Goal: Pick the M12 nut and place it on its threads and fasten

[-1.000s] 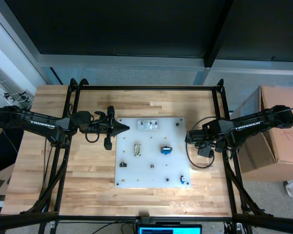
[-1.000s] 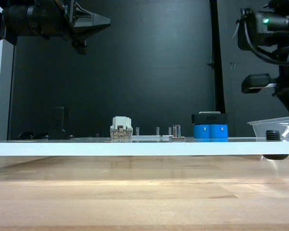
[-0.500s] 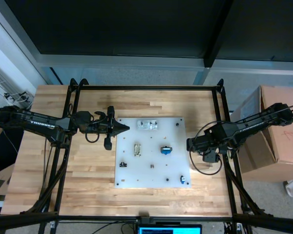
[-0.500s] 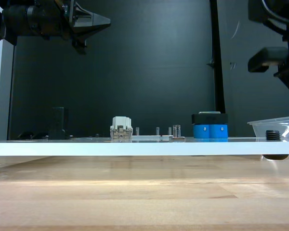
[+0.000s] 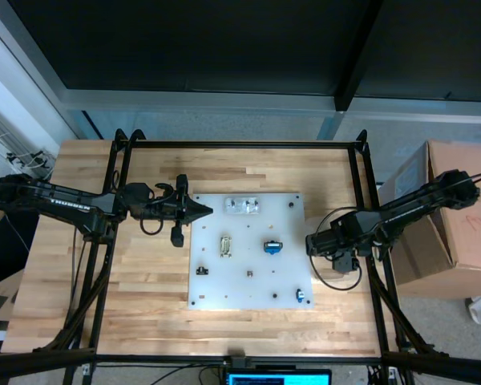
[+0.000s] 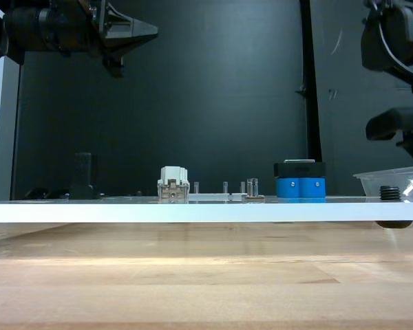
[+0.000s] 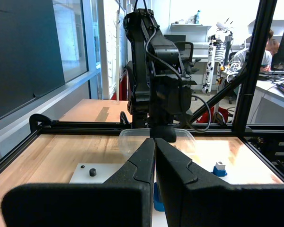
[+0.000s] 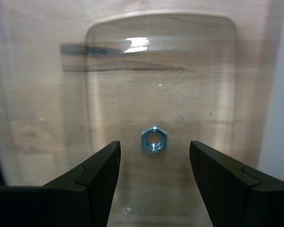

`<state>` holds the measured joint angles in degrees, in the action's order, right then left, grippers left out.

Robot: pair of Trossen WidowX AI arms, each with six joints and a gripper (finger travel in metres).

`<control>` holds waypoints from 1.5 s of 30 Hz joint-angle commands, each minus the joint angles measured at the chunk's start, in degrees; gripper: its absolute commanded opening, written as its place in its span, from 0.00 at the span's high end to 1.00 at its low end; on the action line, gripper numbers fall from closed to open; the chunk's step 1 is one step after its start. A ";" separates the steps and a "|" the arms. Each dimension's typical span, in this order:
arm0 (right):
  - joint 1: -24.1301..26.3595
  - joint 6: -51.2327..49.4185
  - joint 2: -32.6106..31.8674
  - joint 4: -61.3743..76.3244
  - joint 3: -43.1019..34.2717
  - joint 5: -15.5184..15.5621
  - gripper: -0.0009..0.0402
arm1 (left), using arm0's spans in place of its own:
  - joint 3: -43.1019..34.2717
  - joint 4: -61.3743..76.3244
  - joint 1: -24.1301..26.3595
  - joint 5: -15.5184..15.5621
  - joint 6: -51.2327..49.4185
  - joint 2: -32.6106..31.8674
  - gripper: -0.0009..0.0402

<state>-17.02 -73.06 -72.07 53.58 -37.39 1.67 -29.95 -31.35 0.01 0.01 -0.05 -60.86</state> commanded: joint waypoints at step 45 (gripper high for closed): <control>0.79 -0.87 -3.45 -6.36 3.19 -0.13 0.83 | 0.00 -0.02 0.00 0.00 0.02 0.00 0.98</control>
<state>-16.23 -74.00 -75.55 47.22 -34.17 1.52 -29.93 -31.35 0.01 0.03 -0.03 -60.86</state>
